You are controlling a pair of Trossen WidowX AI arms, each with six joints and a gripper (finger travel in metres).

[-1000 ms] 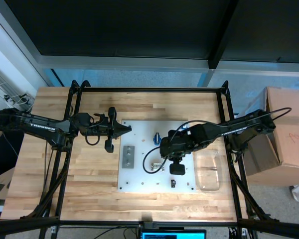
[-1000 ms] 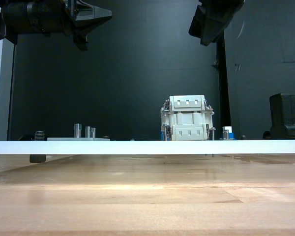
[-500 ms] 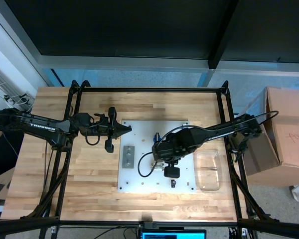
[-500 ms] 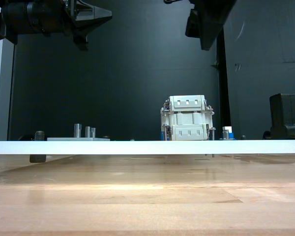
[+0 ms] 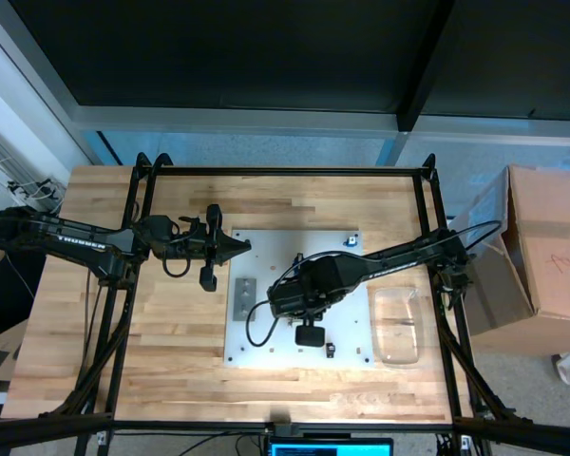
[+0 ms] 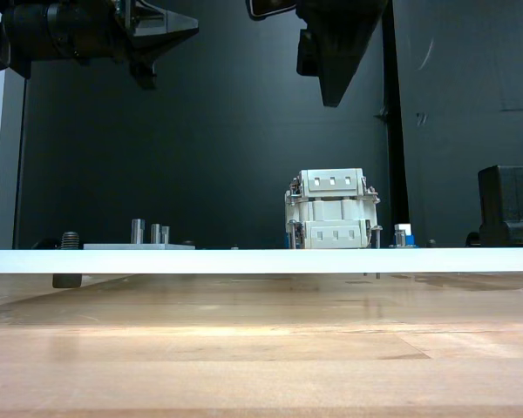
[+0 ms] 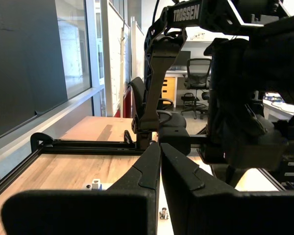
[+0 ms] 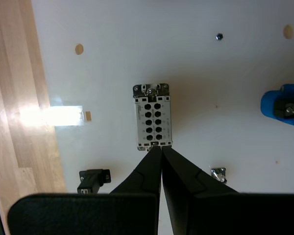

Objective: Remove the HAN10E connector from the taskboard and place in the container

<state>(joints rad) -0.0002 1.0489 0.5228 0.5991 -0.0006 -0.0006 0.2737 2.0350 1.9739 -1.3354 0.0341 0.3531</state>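
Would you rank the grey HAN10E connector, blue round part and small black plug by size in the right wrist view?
HAN10E connector, seated on board
Blue round part, cropped
Black plug
Right gripper shut above connector; left gripper shut over board's corner.

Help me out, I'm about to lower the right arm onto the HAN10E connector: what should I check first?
1. HAN10E connector seated upright on the taskboard: ok.
2. Right gripper over the connector and apart from it: ok, it hangs well above.
3. Right fingers open for a grasp: not ok, they are shut together.
4. Left gripper out of the way: ok, high near the taskboard's far left corner, fingers shut.
5. Container in place: ok, on the table at the taskboard's right.
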